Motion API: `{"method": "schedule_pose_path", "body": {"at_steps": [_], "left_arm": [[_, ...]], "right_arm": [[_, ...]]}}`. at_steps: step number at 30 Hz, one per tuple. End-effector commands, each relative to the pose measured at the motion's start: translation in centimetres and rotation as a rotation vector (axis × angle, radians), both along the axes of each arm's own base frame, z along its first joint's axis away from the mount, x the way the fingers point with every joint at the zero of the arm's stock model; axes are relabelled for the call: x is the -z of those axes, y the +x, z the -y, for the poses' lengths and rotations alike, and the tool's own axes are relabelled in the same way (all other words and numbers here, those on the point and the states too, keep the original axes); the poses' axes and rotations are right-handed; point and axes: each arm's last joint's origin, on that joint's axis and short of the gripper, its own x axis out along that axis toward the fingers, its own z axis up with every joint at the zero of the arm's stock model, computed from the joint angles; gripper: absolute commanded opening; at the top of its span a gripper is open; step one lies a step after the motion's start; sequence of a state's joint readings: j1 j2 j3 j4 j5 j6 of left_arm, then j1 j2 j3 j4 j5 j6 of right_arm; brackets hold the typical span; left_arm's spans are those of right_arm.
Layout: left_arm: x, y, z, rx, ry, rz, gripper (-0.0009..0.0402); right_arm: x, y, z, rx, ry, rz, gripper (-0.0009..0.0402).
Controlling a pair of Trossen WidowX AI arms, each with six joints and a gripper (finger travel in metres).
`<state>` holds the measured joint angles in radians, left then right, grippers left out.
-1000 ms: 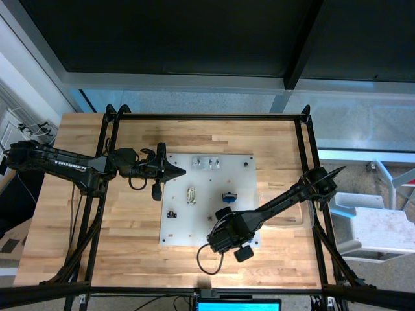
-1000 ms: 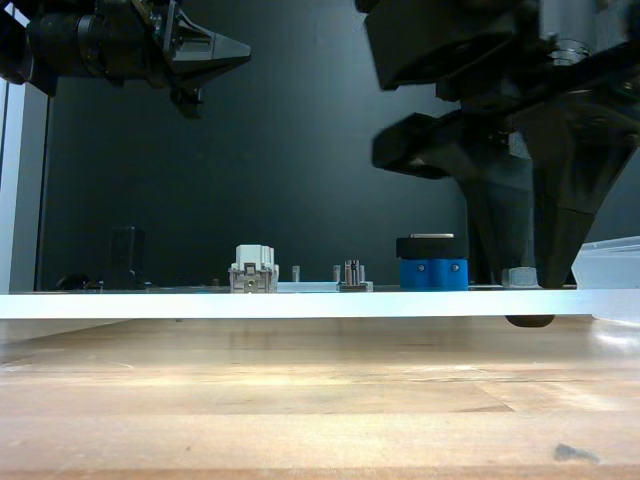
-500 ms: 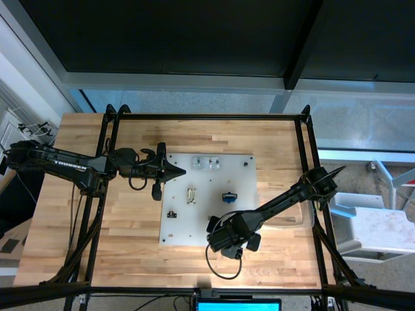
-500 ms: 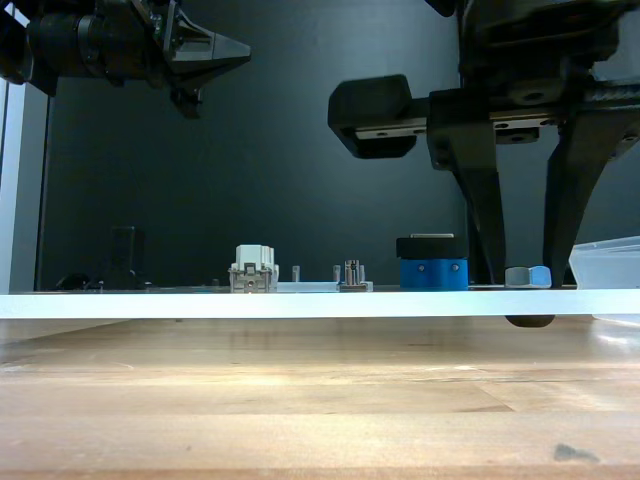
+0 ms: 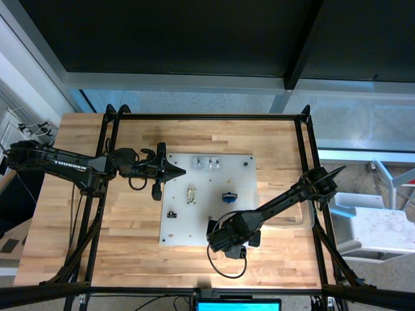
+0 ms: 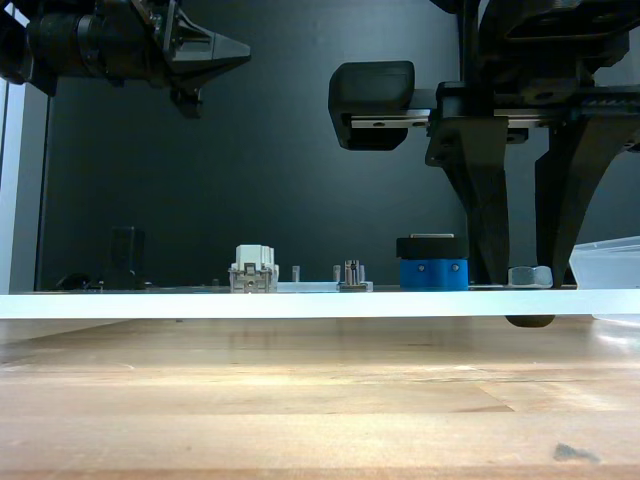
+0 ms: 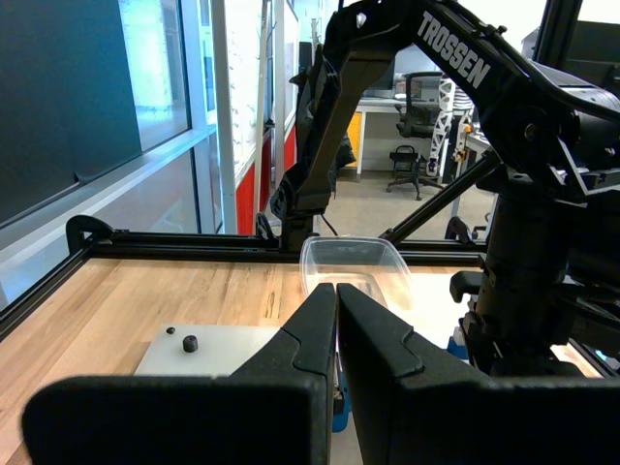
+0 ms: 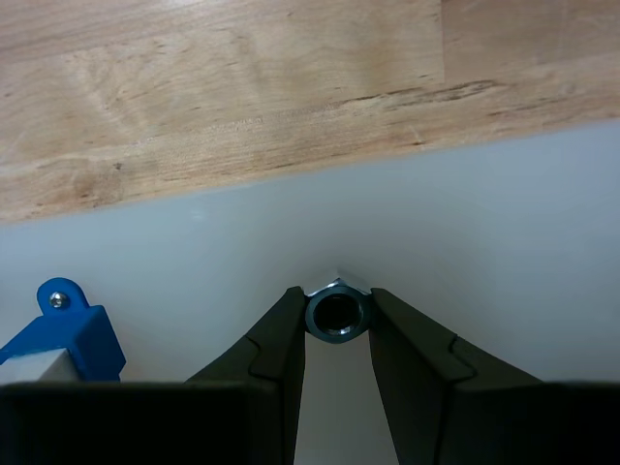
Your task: Unfasten the M12 fastener and place in the container
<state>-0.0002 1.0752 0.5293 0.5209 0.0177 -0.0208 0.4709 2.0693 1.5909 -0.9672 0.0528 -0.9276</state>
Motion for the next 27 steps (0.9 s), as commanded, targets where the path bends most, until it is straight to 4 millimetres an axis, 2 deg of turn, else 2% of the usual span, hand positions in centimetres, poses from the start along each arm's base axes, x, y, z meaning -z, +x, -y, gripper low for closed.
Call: {"method": "schedule_pose_path", "body": {"at_steps": [1,5,16,22,24,27], "left_arm": [[0.0,0.0,0.0,0.0,0.0,0.0,0.0],[0.0,0.0,0.0,0.0,0.0,0.0,0.0],[0.0,0.0,0.0,0.0,0.0,0.0,0.0],[0.0,0.0,0.0,0.0,0.0,0.0,0.0],[0.0,0.0,0.0,0.0,0.0,0.0,0.0],[0.0,0.0,0.0,0.0,0.0,0.0,0.0]], "right_arm": [[0.0,0.0,0.0,0.002,0.001,-0.001,0.0014],[0.0,0.0,0.0,0.002,0.002,-0.001,0.0041],[-0.5,-0.1,-0.1,-0.002,0.008,0.012,0.0157],[-1.5,-0.7,0.1,0.001,0.008,0.01,0.0191],[-2.1,-0.8,0.1,0.081,0.029,0.025,0.0192],[-3.0,-1.0,0.2,0.345,0.082,0.039,0.0192]]}}
